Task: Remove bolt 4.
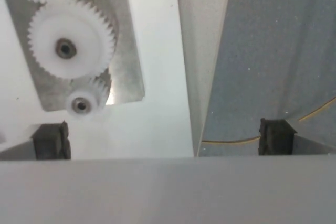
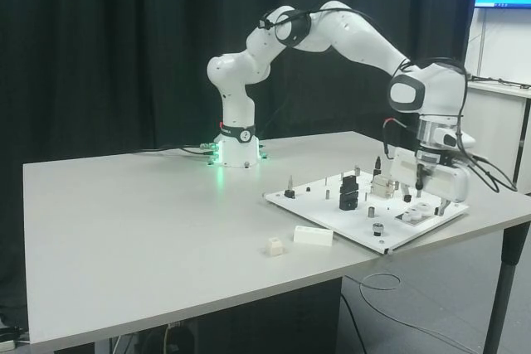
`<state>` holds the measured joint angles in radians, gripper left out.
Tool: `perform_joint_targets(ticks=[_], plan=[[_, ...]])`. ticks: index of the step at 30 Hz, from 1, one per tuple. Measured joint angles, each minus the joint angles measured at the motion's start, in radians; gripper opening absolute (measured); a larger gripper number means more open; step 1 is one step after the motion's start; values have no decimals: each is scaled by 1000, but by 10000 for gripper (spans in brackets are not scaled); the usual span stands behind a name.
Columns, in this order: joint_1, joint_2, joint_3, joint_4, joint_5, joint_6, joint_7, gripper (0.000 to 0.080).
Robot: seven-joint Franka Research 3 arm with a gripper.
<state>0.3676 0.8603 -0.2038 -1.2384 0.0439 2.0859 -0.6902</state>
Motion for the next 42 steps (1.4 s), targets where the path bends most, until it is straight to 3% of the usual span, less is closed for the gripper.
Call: perform_joint_targets(ticks=[42], plan=[[8, -22, -2, 78, -10, -137, 62, 800]])
